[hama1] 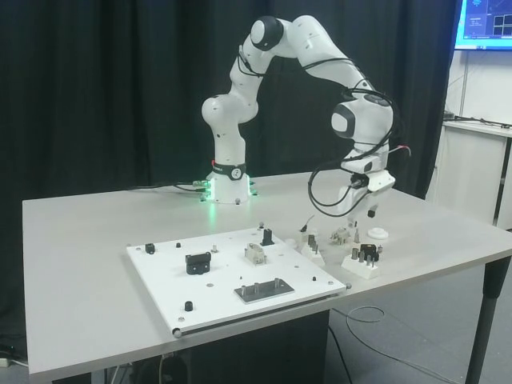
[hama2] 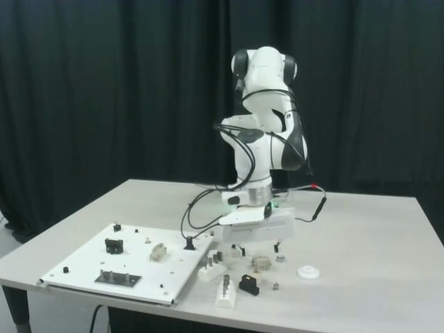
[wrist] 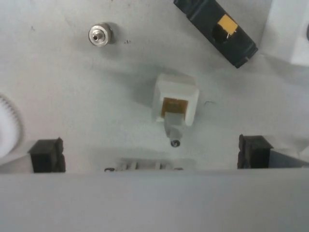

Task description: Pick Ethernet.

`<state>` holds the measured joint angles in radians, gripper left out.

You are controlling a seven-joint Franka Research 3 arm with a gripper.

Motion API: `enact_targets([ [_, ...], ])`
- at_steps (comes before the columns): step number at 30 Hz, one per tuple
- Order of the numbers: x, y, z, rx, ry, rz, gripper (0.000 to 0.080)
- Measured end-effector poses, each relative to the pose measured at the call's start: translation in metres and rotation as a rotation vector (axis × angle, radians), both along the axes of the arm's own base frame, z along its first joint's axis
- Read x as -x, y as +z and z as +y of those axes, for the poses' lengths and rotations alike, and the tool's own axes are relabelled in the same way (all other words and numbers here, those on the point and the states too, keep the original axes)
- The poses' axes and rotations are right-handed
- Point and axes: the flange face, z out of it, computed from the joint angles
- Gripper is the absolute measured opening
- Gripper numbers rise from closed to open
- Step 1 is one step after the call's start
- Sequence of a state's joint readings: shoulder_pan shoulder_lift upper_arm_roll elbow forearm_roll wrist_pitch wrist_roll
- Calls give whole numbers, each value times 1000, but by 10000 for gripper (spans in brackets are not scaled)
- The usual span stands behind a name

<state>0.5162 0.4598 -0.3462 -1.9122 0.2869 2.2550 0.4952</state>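
A white robot arm reaches down over a grey bench (hama1: 96,232), its end effector (wrist: 149,152) hovering above a loose cluster of small parts.

Taking the white Ethernet connector (wrist: 176,100) as the landmark and reading the wrist view from left to right: a white gear (wrist: 8,126) sits well apart at the far edge, and a small metal nut (wrist: 100,35) lies near on the same side. The connector itself lies flat on the bench, midway between the two black fingertips (wrist: 47,155). On the other side, a black block (wrist: 216,30) lies close by.

The end effector is spread wide and holds nothing.

The likely risk is in the descent. The connector looks slightly turned against the line of the fingers, so closing could catch a corner and spin or flick it away. Coming down off-centre could also press a fingertip onto its top.
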Motion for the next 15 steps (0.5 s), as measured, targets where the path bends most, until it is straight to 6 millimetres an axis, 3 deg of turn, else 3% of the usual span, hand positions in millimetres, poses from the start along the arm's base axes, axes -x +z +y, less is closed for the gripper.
enact_targets([
  [15, -1, -10, 3, 7, 4, 2, 800],
])
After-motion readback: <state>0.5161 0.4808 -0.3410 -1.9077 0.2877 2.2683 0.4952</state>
